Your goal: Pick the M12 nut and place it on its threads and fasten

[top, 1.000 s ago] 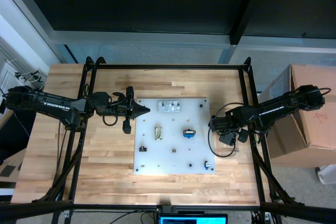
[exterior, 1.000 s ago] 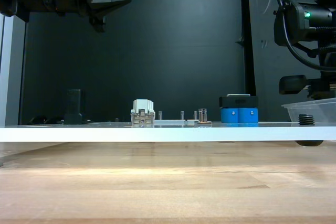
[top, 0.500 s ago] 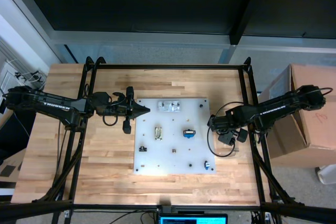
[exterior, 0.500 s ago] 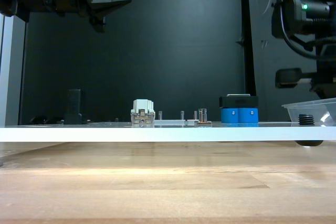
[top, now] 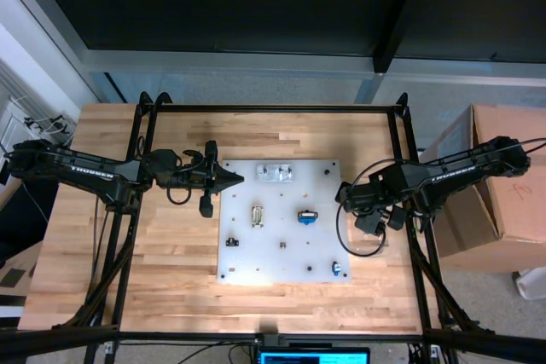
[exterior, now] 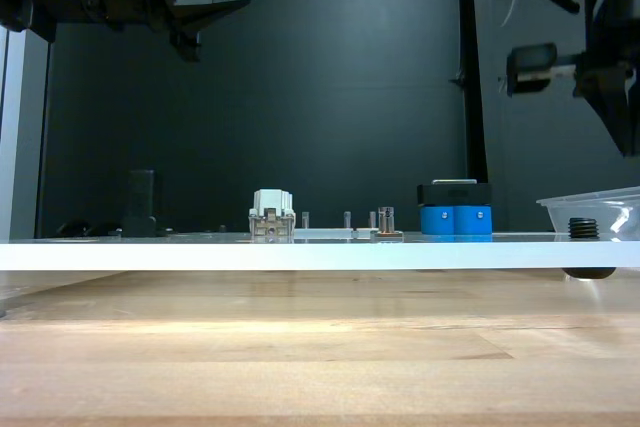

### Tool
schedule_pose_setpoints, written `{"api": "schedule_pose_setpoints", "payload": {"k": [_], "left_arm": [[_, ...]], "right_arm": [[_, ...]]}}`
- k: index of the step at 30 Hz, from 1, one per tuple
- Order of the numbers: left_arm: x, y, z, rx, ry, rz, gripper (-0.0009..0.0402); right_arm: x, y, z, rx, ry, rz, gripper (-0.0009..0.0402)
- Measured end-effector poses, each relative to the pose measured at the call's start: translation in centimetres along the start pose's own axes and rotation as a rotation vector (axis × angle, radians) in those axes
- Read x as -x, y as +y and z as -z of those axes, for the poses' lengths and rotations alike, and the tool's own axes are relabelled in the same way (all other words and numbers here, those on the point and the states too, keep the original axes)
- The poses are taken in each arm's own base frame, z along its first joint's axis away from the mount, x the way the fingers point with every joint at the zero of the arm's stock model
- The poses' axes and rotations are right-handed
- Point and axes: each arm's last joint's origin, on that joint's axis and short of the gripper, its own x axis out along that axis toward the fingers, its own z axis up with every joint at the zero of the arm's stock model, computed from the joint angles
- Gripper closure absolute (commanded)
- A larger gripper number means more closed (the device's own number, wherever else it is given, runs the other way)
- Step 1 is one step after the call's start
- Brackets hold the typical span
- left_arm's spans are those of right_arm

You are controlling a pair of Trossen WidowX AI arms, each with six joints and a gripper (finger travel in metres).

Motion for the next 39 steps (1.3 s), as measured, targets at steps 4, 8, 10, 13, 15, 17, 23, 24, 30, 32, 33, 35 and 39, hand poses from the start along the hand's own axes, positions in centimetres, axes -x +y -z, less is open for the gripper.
{"api": "schedule_pose_setpoints", "payload": {"k": [4, 8, 10, 13, 15, 17, 23, 24, 30, 32, 33, 35, 39], "left_arm": [[0.0, 0.0, 0.0, 0.0, 0.0, 0.0, 0.0393], [0.0, 0.0, 0.0, 0.0, 0.0, 0.0, 0.0393], [0.0, 0.0, 0.0, 0.0, 0.0, 0.0, 0.0393], [0.0, 0.0, 0.0, 0.0, 0.0, 0.0, 0.0393], [0.0, 0.0, 0.0, 0.0, 0.0, 0.0, 0.0393], [0.0, 0.0, 0.0, 0.0, 0.0, 0.0, 0.0393], [0.0, 0.0, 0.0, 0.0, 0.0, 0.0, 0.0393], [0.0, 0.0, 0.0, 0.0, 0.0, 0.0, 0.0393], [0.0, 0.0, 0.0, 0.0, 0.0, 0.0, 0.0393], [0.0, 0.0, 0.0, 0.0, 0.0, 0.0, 0.0393], [0.0, 0.0, 0.0, 0.0, 0.0, 0.0, 0.0393], [0.0, 0.0, 0.0, 0.0, 0.0, 0.0, 0.0393], [0.0, 0.0, 0.0, 0.0, 0.0, 0.0, 0.0393]], "right_arm": [[0.5, 0.1, -0.4, 0.017, -0.008, 0.006, 0.0394], [0.4, 0.1, -0.4, 0.021, -0.005, 0.002, 0.0393], [0.3, 0.0, -0.5, 0.022, -0.004, 0.0, 0.0393], [0.2, 0.0, -0.5, 0.023, -0.006, 0.002, 0.0393], [0.2, 0.0, -0.5, 0.025, -0.007, 0.003, 0.0393], [0.0, 0.2, -0.5, 0.046, -0.005, -0.002, 0.0393], [-0.7, 1.6, -1.4, 0.274, 0.004, -0.039, 0.0393], [-0.8, 1.8, -1.5, 0.295, 0.007, -0.044, 0.0393], [-1.2, 2.5, -1.8, 0.439, 0.018, -0.05, 0.0393], [-1.4, 2.7, -1.9, 0.497, 0.019, -0.058, 0.0393], [-1.6, 2.9, -1.9, 0.53, 0.021, -0.064, 0.0393], [-1.9, 3.2, -1.8, 0.611, 0.025, -0.077, 0.0393], [-2.5, 3.6, -1.7, 0.713, 0.025, -0.088, 0.0393]]}}
